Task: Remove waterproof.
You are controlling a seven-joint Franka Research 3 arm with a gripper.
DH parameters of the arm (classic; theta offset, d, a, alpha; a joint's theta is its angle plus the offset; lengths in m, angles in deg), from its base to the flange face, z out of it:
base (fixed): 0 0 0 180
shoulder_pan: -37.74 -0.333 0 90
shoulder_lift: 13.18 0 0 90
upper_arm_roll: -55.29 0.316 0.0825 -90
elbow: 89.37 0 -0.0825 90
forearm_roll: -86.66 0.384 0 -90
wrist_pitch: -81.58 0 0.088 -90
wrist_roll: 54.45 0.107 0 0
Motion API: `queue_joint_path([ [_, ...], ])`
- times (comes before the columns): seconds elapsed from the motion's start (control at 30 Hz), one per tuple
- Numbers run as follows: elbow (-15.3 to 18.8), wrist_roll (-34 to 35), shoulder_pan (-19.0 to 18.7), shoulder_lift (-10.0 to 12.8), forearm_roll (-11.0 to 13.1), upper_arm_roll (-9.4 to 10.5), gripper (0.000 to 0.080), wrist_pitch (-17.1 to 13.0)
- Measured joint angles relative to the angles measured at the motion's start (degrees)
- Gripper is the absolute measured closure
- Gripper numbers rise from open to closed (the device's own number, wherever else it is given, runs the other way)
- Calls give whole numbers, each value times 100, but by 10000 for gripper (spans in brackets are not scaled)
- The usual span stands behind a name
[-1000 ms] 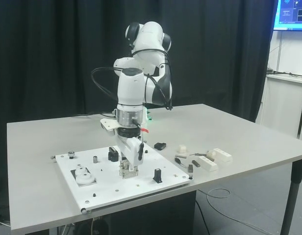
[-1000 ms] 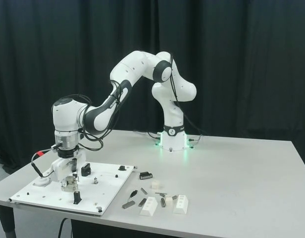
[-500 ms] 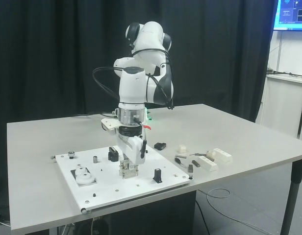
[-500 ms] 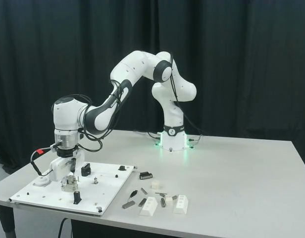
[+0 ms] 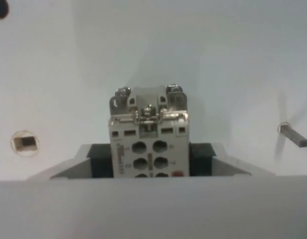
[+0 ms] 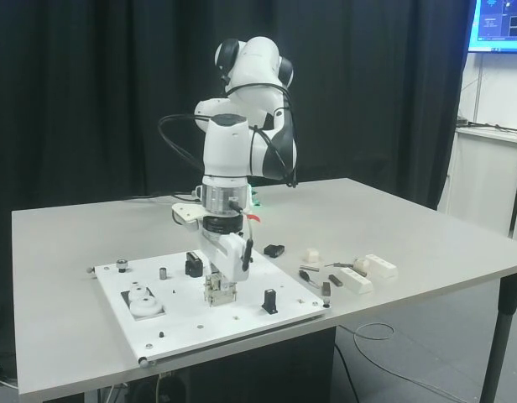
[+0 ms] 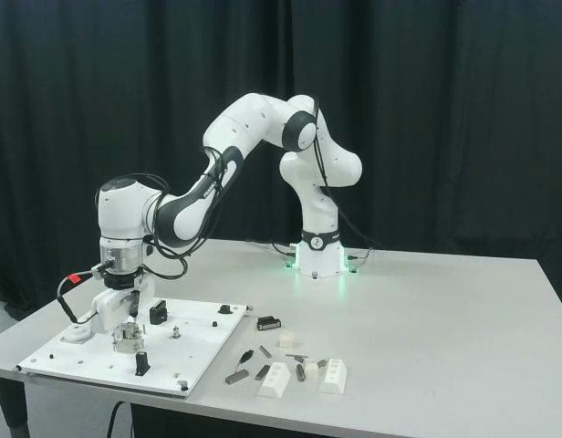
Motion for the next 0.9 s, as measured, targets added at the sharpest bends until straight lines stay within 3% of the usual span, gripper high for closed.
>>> queue_joint_path([
  [0.9, -27, -118, 3, 2, -15, 6, 490, 30],
])
